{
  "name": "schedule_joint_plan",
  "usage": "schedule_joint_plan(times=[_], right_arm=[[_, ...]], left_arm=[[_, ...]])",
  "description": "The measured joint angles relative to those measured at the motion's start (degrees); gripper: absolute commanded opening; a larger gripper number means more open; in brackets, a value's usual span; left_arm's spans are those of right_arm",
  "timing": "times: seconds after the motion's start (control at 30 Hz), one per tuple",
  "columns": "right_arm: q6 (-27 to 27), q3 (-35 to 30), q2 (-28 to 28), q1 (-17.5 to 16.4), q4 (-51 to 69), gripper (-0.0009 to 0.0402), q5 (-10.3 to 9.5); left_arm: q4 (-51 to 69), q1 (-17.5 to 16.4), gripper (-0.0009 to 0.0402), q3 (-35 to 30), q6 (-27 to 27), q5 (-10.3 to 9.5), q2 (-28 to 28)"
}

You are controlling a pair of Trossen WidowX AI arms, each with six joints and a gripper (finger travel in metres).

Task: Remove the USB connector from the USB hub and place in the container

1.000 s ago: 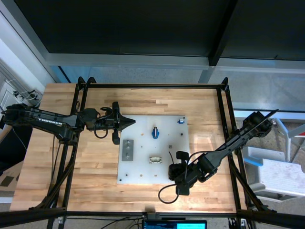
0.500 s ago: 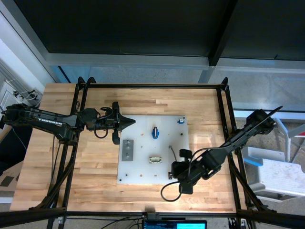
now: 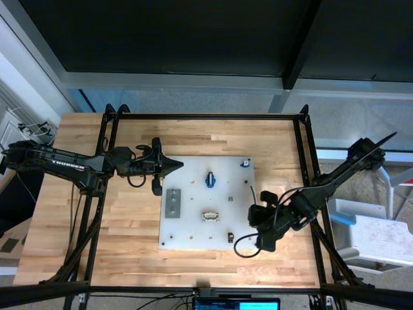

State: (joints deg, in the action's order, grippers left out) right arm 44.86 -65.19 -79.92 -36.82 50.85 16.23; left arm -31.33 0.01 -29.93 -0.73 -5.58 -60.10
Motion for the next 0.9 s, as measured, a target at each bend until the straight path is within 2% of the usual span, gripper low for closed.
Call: schedule_joint_plan(times=[0.17, 0.5, 0.9], right_arm=[[1.8, 4.9, 5.0, -0.3, 0.2, 0.0, -1.01], [7.3, 12.2, 13.8, -2.0, 2.8, 0.0, -1.29], [17.4, 18.8, 21.8, -8.0, 6.4, 0.0, -1.33]], left_arm=[[0.0, 0.0, 0.0001, 0.0, 0.0, 0.0, 0.0], [0.0, 0.0, 0.0001, 0.0, 0.0, 0.0, 0.0], [0.0, 0.0, 0.0001, 0.0, 0.0, 0.0, 0.0]])
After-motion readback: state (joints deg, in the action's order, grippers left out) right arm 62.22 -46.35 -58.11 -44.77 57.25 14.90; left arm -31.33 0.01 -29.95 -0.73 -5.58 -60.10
